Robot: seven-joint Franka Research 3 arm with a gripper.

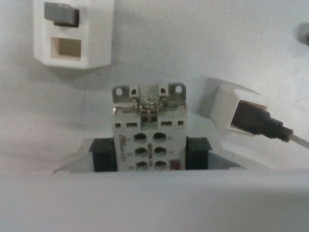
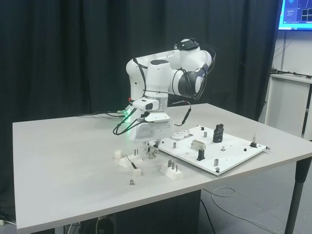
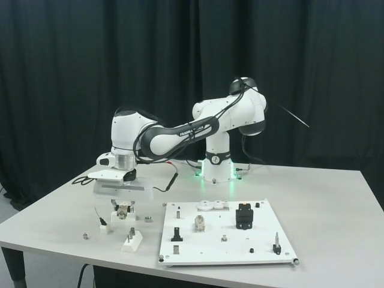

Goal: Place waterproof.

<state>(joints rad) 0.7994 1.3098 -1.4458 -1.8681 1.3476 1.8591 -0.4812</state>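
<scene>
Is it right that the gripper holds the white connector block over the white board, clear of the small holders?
Not quite. The gripper holds the connector block, but beside the white board, over the grey table among the small holders. The second room view shows this.

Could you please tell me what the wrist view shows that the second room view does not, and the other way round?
Only the wrist view shows the detail of the connector between the black finger pads: its round holes, metal clip and mounting ears, plus a white holder with a grey insert and a square recess, and a white block with a black plug. Only the second room view shows the whole white arm, its base and the white board of parts. Both show the gripper holding the connector above the grey table.
</scene>
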